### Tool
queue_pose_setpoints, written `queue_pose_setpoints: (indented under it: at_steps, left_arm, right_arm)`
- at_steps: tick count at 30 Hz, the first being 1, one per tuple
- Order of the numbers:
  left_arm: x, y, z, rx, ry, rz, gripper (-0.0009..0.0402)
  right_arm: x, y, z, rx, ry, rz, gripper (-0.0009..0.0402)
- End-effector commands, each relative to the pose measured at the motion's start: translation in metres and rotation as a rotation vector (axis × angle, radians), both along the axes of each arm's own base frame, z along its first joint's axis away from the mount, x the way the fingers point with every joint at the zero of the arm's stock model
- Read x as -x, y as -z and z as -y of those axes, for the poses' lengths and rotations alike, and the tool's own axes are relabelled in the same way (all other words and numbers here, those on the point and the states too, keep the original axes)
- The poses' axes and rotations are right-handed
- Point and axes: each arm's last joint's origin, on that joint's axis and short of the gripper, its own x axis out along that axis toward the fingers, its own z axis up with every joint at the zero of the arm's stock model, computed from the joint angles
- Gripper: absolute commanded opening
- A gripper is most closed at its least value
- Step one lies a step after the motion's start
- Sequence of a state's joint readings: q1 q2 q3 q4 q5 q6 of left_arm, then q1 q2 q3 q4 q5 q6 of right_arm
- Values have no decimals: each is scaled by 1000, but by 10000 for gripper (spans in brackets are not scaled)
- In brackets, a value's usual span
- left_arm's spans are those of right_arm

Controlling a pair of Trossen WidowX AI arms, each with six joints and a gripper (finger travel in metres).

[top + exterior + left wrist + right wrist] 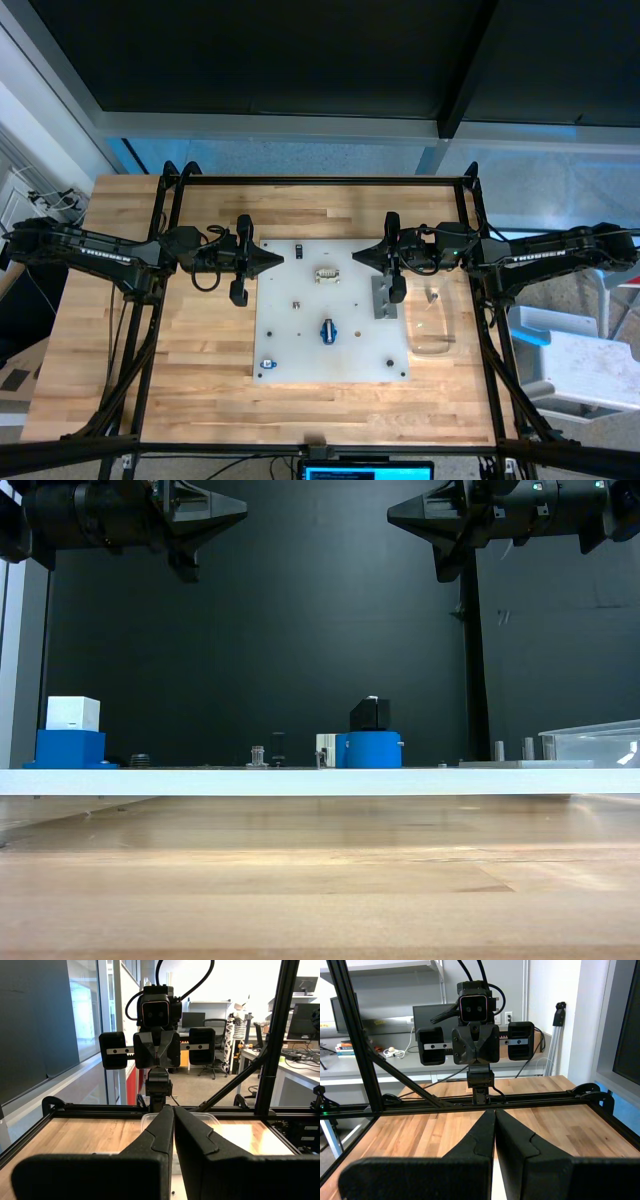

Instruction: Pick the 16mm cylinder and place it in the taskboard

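Left hand [277,257] and right hand [358,255] are held high, tips facing, fingers pressed together, nothing gripped. Taskboard [300,345] lies below, between them. 16mm cylinder [434,295] is seen in clear tray [445,346], below right hand.

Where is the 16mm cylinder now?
High view: the cylinder sits in the clear tray, right of the taskboard. The left gripper and right gripper hang above the board's far part, jaws shut.

Black left gripper [279,257] and black right gripper [357,255] above the white square taskboard [300,345]; blue round part [327,331]; tiny metal 16mm cylinder [435,296], seemingly silver-grey.
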State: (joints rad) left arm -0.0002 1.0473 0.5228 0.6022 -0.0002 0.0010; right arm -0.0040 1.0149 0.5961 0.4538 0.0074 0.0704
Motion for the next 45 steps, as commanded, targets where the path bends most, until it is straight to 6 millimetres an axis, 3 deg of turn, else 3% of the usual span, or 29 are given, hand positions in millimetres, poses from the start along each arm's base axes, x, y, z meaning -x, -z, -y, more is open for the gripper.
queue_pose_setpoints:
  at_steps: [1,16,33,45]
  left_arm:
    - [0,0,0,0,0,0,0]
    - [0,0,0,0,0,0,0]
    - [0,0,0,0,0,0,0]
    - [0,0,0,0,0,0,0]
  right_arm:
    - [0,0,0,0,0,-1,0]
    - [-1,-2,0,-23,-1,-24,0]
    - [9,-22,0,-38,13,-536,0]
    - [28,-15,0,-105,49,-823,0]
